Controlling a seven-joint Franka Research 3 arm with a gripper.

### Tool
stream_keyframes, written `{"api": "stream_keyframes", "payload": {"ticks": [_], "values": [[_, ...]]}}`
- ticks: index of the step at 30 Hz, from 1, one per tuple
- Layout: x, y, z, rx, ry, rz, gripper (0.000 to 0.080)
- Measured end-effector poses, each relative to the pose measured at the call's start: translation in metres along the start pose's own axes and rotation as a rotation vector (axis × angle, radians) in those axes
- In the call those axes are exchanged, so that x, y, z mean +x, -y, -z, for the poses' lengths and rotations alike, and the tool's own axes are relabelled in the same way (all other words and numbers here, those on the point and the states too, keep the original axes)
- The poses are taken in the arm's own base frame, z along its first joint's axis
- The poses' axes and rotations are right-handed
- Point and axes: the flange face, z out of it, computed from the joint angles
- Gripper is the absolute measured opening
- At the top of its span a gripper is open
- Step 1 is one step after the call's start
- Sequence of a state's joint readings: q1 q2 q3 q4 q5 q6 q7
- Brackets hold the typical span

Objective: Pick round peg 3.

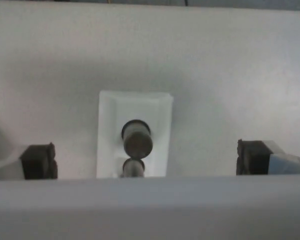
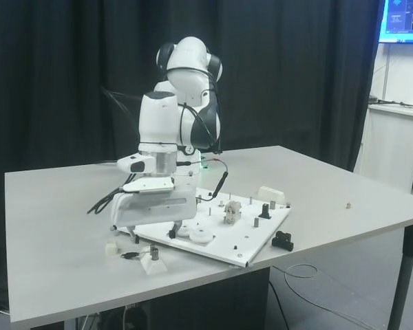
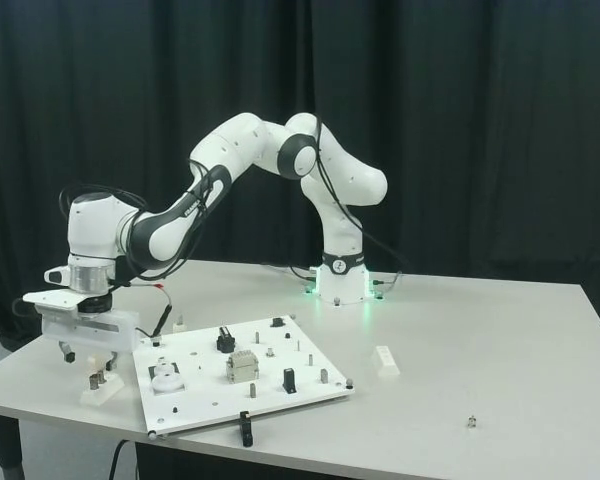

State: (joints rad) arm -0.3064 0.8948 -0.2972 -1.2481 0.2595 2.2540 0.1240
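In the wrist view, our gripper (image 1: 140,160) hung spread wide above round peg 3 (image 1: 136,138), upright in its white holder (image 1: 110,125). In the first room view, the holder sat on the worktop (image 2: 55,227) beside the white board (image 2: 261,237). The second room view agreed. We judged the peg light, rigid and smooth: grip its shank.

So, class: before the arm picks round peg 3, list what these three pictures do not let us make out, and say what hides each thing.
- Wrist view: the nearer peg and the white holder are cut off by the hand's body.
- First room view: the hand is mostly hidden by its own casing.
- Second room view: the pegs under the hand are too small to count.
- No view shows which peg is number 3.
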Motion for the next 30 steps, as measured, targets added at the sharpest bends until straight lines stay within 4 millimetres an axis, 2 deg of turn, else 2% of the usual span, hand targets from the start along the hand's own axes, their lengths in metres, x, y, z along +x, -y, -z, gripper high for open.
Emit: {"api": "stream_keyframes", "payload": {"ticks": [30], "values": [[-0.011,-0.011,-0.026,-0.019,0.092,-0.020,0.0800]]}}
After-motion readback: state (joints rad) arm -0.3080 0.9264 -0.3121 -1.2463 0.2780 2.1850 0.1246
